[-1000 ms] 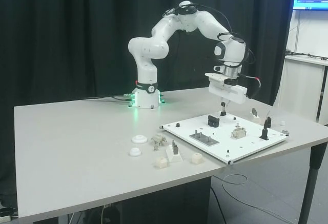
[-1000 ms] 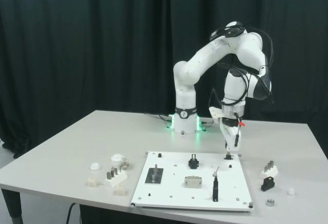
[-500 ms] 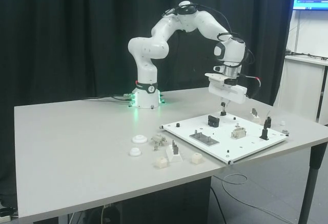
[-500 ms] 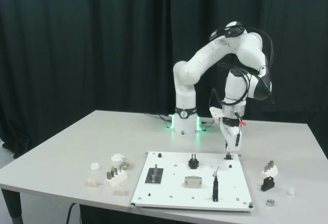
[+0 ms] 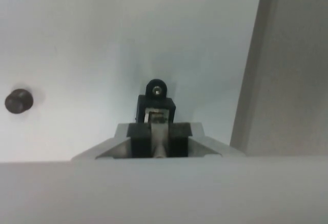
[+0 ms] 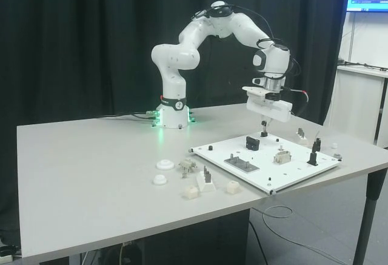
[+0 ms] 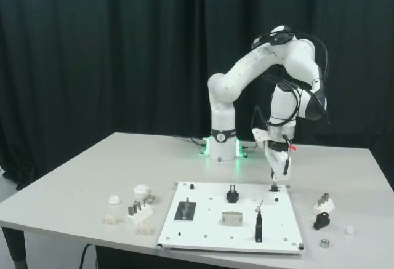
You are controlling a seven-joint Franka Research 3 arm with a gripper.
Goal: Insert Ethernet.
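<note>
My gripper (image 6: 264, 124) (image 7: 273, 175) hangs over the back corner of the white board (image 6: 303, 171) (image 7: 209, 232). It is shut on a thin, small Ethernet plug (image 5: 158, 134), which shows between the two black fingertips (image 5: 140, 138) in the wrist view. Straight below the plug stands a small black socket (image 5: 156, 101) (image 6: 265, 134) (image 7: 274, 188) with a round top, fixed to the board. A small gap separates the plug's tip from the socket in the room views.
The board also carries a black connector (image 6: 251, 142) (image 7: 233, 194), a grey block (image 6: 281, 157) (image 7: 231, 218), a black upright piece (image 6: 313, 154) (image 7: 258, 227) and a metal plate with a post (image 6: 241, 163) (image 7: 184, 210). Loose white parts (image 6: 182, 177) (image 7: 132, 210) lie on the table beside the board.
</note>
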